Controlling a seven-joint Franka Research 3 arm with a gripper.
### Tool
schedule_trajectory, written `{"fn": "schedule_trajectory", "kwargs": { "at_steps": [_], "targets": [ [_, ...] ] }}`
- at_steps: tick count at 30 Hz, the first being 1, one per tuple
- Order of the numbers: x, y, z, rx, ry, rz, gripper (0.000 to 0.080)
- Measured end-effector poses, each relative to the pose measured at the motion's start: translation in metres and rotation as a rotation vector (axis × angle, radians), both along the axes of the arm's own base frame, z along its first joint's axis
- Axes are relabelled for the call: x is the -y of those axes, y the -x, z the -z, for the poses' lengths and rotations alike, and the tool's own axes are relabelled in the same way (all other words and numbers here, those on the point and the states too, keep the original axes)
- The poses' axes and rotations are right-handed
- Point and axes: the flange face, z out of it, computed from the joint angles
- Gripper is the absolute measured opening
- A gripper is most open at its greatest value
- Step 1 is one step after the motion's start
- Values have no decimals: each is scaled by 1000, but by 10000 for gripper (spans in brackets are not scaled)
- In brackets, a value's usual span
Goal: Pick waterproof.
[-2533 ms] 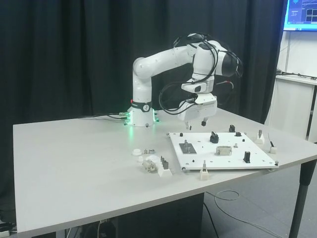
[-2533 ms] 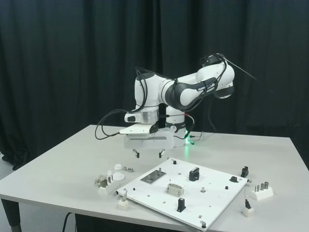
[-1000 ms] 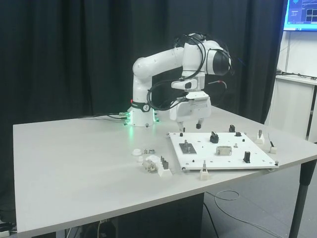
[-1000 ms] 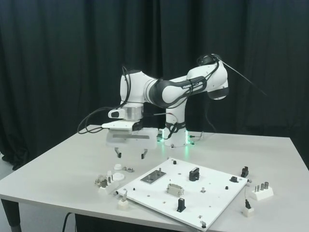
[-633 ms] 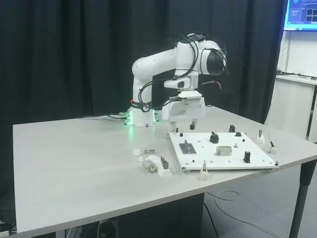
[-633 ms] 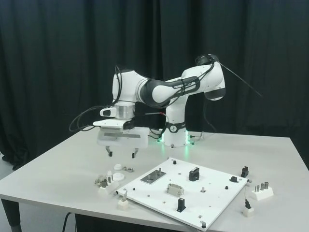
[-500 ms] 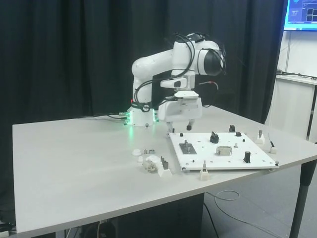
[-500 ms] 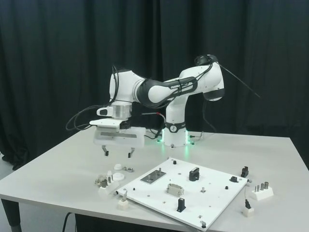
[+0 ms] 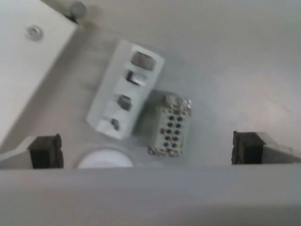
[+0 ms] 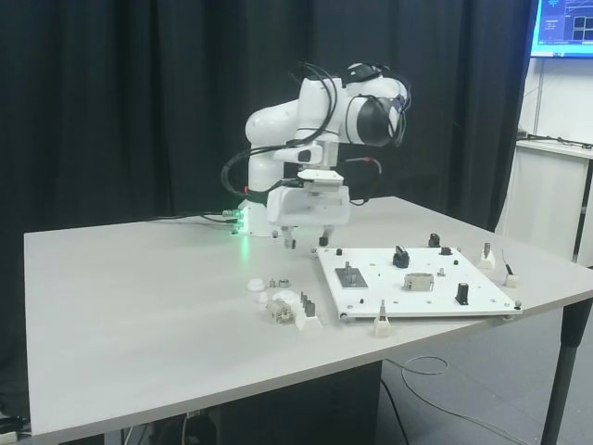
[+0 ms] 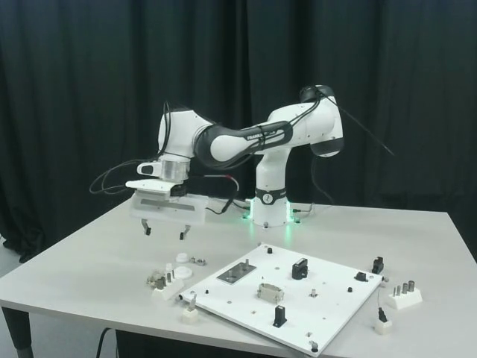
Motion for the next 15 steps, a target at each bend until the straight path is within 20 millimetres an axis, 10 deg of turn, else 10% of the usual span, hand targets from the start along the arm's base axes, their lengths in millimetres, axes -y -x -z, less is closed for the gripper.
{"fn": "schedule_trajectory", "kwargs": {
  "at_steps": [15],
  "targets": [
    [27, 28, 27, -36, -15, 62, 800]
  ]
}}
